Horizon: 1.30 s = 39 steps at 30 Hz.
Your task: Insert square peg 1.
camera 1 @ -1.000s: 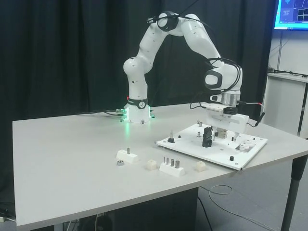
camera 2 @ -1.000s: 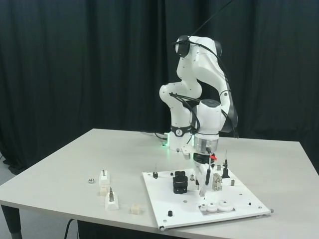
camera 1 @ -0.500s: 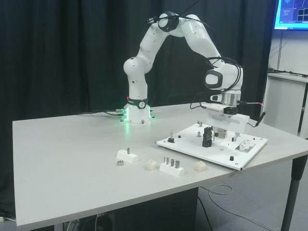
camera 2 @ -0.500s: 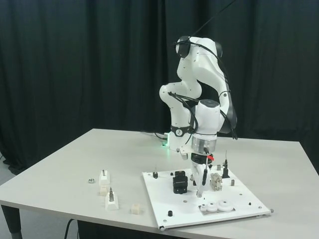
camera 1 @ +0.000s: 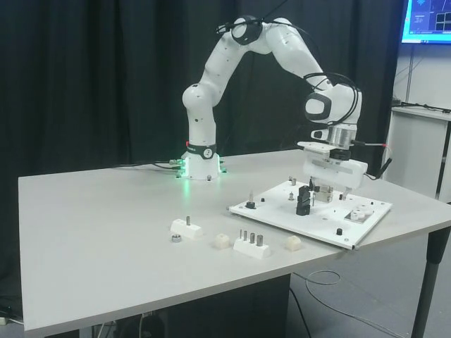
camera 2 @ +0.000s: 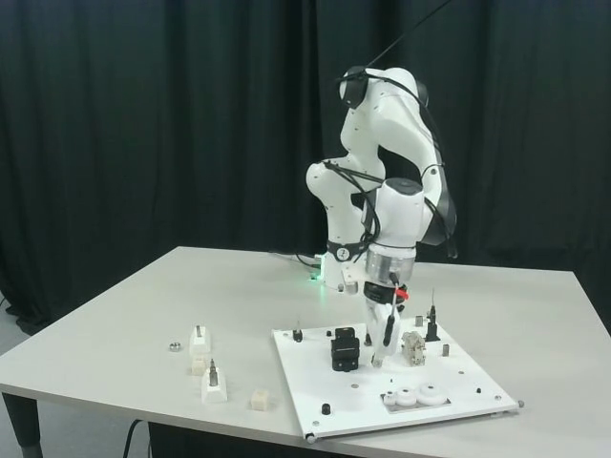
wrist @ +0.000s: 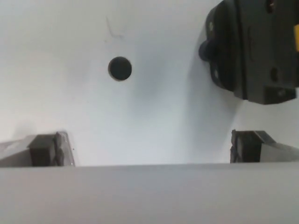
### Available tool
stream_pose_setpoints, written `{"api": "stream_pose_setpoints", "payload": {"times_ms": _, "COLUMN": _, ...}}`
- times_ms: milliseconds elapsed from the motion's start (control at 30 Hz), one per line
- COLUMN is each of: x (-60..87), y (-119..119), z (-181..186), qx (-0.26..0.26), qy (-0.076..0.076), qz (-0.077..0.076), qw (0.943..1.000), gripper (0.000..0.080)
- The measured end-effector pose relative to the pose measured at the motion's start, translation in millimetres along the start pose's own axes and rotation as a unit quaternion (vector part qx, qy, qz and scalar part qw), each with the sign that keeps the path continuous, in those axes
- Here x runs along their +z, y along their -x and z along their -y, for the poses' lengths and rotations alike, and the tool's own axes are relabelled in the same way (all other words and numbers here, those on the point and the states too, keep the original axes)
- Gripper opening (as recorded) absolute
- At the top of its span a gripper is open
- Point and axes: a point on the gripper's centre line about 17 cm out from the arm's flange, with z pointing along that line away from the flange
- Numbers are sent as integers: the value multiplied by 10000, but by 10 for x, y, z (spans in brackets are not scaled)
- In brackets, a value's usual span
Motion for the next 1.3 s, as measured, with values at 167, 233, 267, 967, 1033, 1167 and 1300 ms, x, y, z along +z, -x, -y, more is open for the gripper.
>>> {"api": "stream_pose_setpoints", "payload": {"times_ms": 167, "x": -98, "y": -28, "z": -41, "qx": -8, "qy": 132, "qz": -83, "qw": 9999, "gripper": 800}}
{"api": "stream_pose_setpoints", "payload": {"times_ms": 233, "x": -133, "y": -38, "z": -58, "qx": -3, "qy": 174, "qz": -119, "qw": 9998, "gripper": 800}}
{"api": "stream_pose_setpoints", "payload": {"times_ms": 267, "x": -150, "y": -43, "z": -67, "qx": -4, "qy": 194, "qz": -136, "qw": 9997, "gripper": 800}}
{"api": "stream_pose_setpoints", "payload": {"times_ms": 967, "x": -275, "y": 42, "z": -177, "qx": 70, "qy": 345, "qz": -272, "qw": 9990, "gripper": 800}}
{"api": "stream_pose_setpoints", "payload": {"times_ms": 1033, "x": -280, "y": 50, "z": -187, "qx": 79, "qy": 356, "qz": -293, "qw": 9989, "gripper": 800}}
{"api": "stream_pose_setpoints", "payload": {"times_ms": 1167, "x": -289, "y": 60, "z": -207, "qx": 123, "qy": 379, "qz": -331, "qw": 9987, "gripper": 800}}
{"api": "stream_pose_setpoints", "payload": {"times_ms": 1300, "x": -303, "y": 55, "z": -216, "qx": 141, "qy": 381, "qz": -391, "qw": 9984, "gripper": 800}}
